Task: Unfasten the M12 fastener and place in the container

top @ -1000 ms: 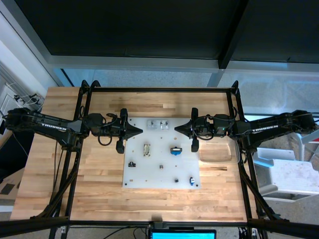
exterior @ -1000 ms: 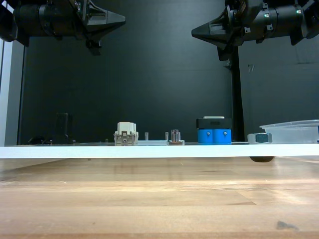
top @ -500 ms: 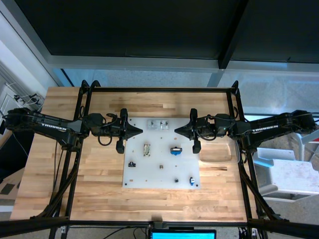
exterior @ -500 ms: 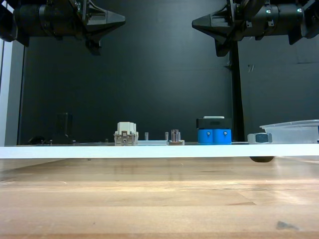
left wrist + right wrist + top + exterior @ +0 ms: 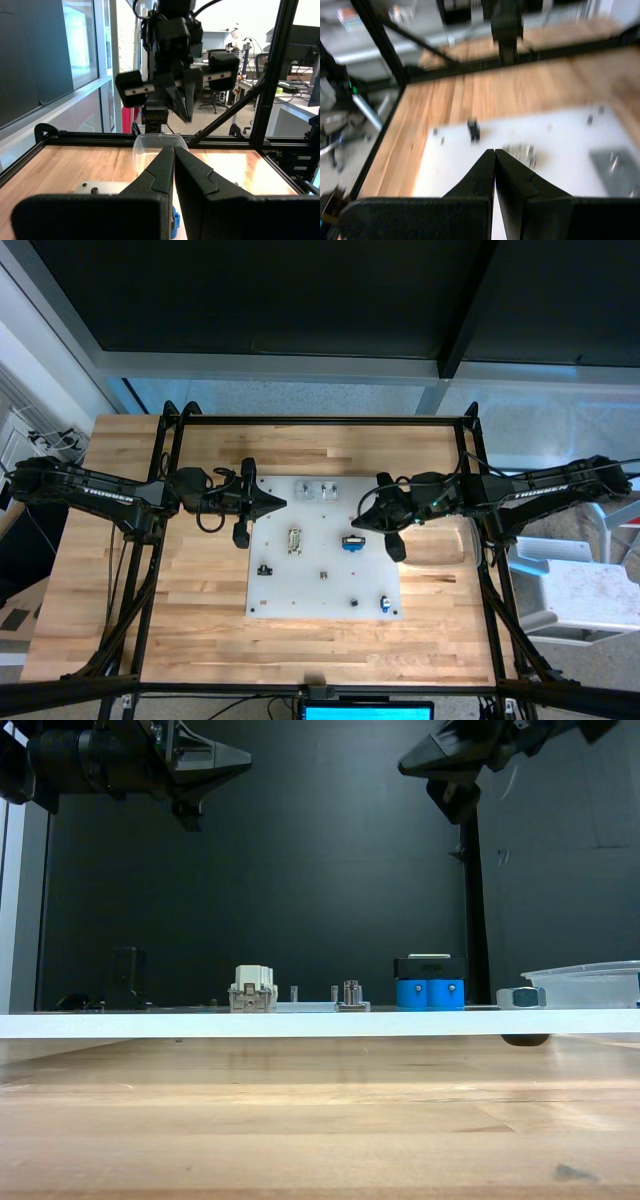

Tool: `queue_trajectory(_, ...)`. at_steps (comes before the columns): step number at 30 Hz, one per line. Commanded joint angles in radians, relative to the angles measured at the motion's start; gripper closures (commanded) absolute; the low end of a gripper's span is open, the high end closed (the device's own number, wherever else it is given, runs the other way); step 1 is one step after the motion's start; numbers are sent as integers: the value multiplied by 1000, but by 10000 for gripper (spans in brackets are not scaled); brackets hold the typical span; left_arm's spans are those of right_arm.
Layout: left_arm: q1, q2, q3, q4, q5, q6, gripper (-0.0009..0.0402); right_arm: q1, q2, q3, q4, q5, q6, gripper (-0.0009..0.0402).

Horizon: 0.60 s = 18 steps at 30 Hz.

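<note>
Since the earlier frame the right gripper (image 5: 358,521) has swung toward the table's near side and tipped downward above the white board (image 5: 300,585), its fingers pressed together on nothing. The left gripper (image 5: 283,503) hangs unmoved over the board's far left part, likewise closed and empty-handed. The M12 nut (image 5: 385,602) sits on its stud, apart from the container (image 5: 436,562) beside the board.

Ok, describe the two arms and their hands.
The left arm and right arm: matte black, white TROSSEN lettering, black cable loops near the wrists. The left hand, above the white board's far left corner, and right hand, above its right half, are shut, tapering black wedges.
</note>
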Motion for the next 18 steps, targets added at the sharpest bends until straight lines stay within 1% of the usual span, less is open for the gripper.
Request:
queue_trajectory(1, 0, 0, 0, -1, 0, 0, 393, 35, 45, 66, -109, 1, 72, 393)
queue_trajectory(2, 0, 0, 0, -1, 0, 0, 393, 50, 62, 83, -135, 0, 90, 393)
queue_trajectory(6, 0, 0, 0, 0, 0, 0, 393, 116, 140, 158, -259, 2, 111, 393)
queue_trajectory(9, 0, 0, 0, 0, 0, 0, 393, 146, 198, 213, -339, 1, 154, 393)
queue_trajectory(15, 0, 0, 0, 0, 0, 0, 393, 185, 305, 330, -446, 5, 249, 393)
queue_trajectory(16, 0, 0, 0, 0, 0, 0, 393, 192, 322, 351, -466, 14, 262, 393)
queue_trajectory(18, 0, 0, 0, 0, 0, 0, 393, 207, 362, 394, -503, 42, 272, 393)
